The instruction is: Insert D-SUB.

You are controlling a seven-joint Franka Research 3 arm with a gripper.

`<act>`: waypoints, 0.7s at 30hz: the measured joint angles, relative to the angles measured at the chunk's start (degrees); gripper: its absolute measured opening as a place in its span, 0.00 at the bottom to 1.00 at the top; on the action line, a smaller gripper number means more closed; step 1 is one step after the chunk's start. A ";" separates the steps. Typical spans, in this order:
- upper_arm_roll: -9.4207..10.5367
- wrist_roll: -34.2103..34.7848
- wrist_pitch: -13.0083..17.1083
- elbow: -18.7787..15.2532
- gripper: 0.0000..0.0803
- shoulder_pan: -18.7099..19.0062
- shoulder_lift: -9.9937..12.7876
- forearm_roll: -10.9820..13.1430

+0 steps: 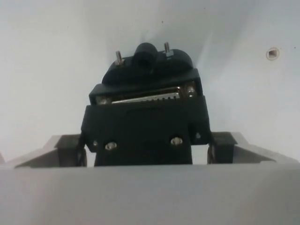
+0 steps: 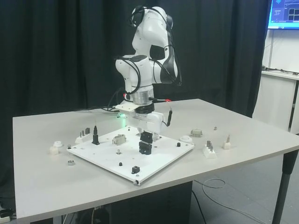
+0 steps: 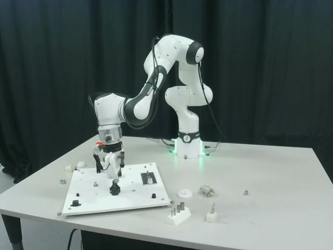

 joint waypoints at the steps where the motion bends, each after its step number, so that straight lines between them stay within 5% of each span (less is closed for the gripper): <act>1: -0.01 0.00 0.04 -0.01 0.71 0.00 0.00 0.00; 21: -0.43 0.39 1.14 -0.04 0.71 0.00 0.05 -0.02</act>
